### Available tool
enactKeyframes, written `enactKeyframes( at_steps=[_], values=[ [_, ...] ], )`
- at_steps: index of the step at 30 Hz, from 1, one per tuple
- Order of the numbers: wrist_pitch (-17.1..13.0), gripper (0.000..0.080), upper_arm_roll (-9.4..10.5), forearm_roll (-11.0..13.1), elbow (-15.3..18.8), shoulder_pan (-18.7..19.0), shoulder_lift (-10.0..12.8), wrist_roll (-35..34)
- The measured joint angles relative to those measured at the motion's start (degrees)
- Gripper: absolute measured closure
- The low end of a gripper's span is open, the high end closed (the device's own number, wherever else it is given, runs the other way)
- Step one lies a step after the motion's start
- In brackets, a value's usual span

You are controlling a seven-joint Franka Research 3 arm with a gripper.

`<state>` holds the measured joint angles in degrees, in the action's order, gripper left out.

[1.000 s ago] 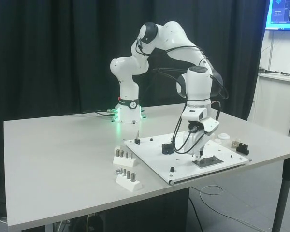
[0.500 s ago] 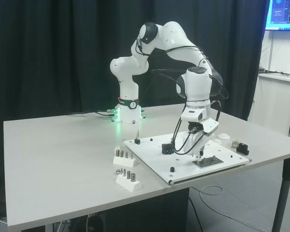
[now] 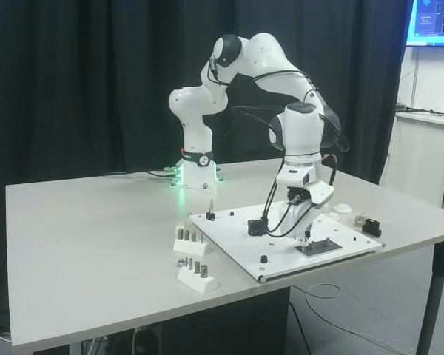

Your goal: Insert small gear.

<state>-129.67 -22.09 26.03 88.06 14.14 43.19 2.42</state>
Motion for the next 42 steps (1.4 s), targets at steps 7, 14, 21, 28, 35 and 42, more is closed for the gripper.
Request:
enactKeyframes(
  at_steps=[7,14,21,28,35,42],
  values=[
    [0.0,0.0661,0.00,0.0,0.0,0.0,0.0,-2.5],
    [0.0,0.0663,0.00,-0.1,0.0,0.0,0.0,-3.2],
    [-0.1,0.0297,-0.09,-1.6,0.0,0.0,0.0,-2.9],
    [0.0,0.0078,-0.25,-2.1,-0.3,0.0,-0.3,-3.7],
    [1.1,0.0022,-0.31,-2.4,-0.7,0.2,-1.1,-6.7],
    [3.2,0.0006,-0.31,-2.9,-1.5,1.0,-1.8,-10.4]
  ],
)
